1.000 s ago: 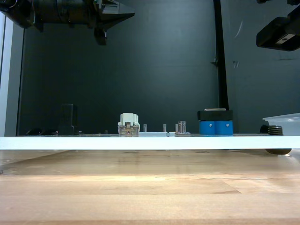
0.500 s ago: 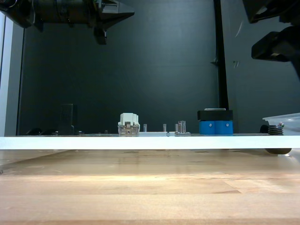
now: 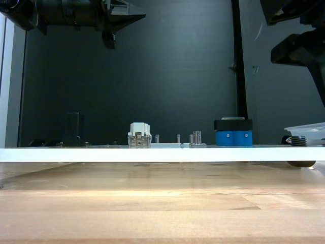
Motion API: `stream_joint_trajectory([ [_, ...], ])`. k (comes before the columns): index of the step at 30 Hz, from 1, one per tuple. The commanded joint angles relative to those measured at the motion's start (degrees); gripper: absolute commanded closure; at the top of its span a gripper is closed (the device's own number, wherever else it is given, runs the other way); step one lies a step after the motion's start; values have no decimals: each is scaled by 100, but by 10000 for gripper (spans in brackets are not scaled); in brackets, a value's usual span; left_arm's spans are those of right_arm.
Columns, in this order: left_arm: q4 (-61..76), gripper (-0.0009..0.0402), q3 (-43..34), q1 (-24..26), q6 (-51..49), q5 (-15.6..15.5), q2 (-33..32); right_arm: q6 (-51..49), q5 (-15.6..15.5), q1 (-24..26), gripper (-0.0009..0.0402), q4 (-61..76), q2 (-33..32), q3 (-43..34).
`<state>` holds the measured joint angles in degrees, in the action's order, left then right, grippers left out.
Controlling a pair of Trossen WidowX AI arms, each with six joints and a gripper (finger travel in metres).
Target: Pick the RJ45 connector and install on the taskboard
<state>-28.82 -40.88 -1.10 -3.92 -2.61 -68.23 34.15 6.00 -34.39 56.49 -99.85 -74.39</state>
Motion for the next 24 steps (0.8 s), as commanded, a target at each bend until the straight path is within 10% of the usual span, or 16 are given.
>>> stream_joint_trajectory([
  [1,-2,393,0,0,0,2,-2,-72,0,133,222,192,83,-249],
  [24,0,393,0,0,0,2,-2,-1808,2,457,236,92,306,446],
])
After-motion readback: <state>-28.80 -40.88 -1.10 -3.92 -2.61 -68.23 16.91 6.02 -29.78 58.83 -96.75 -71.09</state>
